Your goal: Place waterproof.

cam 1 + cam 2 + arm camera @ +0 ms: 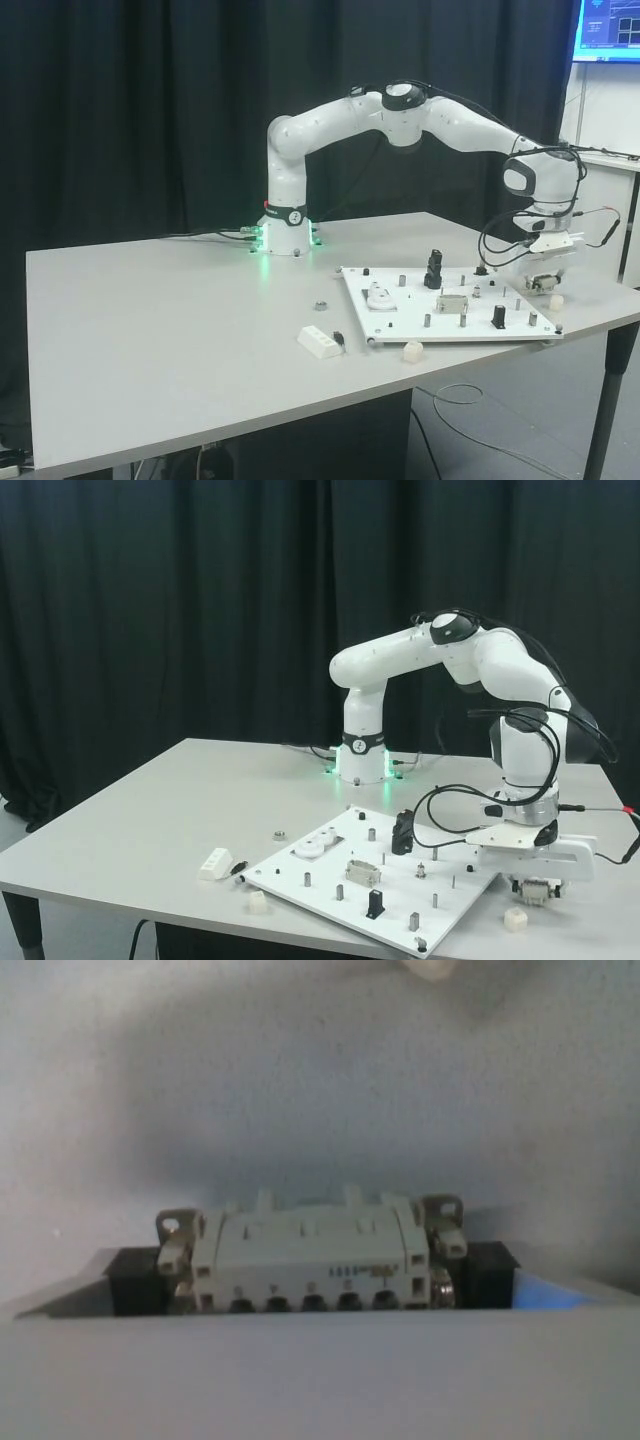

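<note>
The waterproof connector (315, 1255) is a white block with metal lugs at both ends and a row of dark holes along its front. My gripper (315, 1285) is shut on it, one black finger (135, 1280) at each end. In the room views the gripper (545, 282) (535, 888) holds the connector (536, 890) low over the grey table, just off the right corner of the white assembly board (400, 325) (330, 895). Whether the connector touches the table I cannot tell.
The board carries several pegs, a black upright part (434, 268) (403, 832), a metal socket (453, 303) (362, 872) and a round white part (380, 298). A small white cube (553, 298) (515, 918) lies near the gripper. A white box (322, 341) (217, 863) and another cube (411, 351) (258, 904) lie off the board's near-left edge.
</note>
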Controlling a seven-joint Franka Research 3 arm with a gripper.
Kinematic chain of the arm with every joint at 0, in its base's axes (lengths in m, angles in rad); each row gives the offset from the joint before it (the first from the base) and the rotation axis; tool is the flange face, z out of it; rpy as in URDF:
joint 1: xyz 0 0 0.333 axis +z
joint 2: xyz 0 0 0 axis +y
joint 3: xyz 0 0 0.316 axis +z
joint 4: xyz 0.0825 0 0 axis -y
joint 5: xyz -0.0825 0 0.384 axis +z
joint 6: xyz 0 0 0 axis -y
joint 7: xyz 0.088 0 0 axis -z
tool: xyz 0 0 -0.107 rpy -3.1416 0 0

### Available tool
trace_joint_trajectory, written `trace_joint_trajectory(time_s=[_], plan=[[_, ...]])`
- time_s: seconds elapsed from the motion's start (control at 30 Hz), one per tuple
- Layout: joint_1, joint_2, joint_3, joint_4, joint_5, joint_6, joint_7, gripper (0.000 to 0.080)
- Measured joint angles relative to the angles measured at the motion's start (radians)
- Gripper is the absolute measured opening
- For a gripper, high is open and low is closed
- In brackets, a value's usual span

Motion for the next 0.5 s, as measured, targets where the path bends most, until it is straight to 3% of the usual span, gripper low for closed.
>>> trace_joint_trajectory(time_s=[0.27,0.3,0.5], plan=[[0.001,0.001,0.004,0.012,-0.030,0.014,0.028,0.0620],[0.001,0.002,0.003,0.014,-0.035,0.014,0.032,0.0783],[0.001,0.013,-0.004,0.021,-0.053,0.013,0.045,0.0783]])
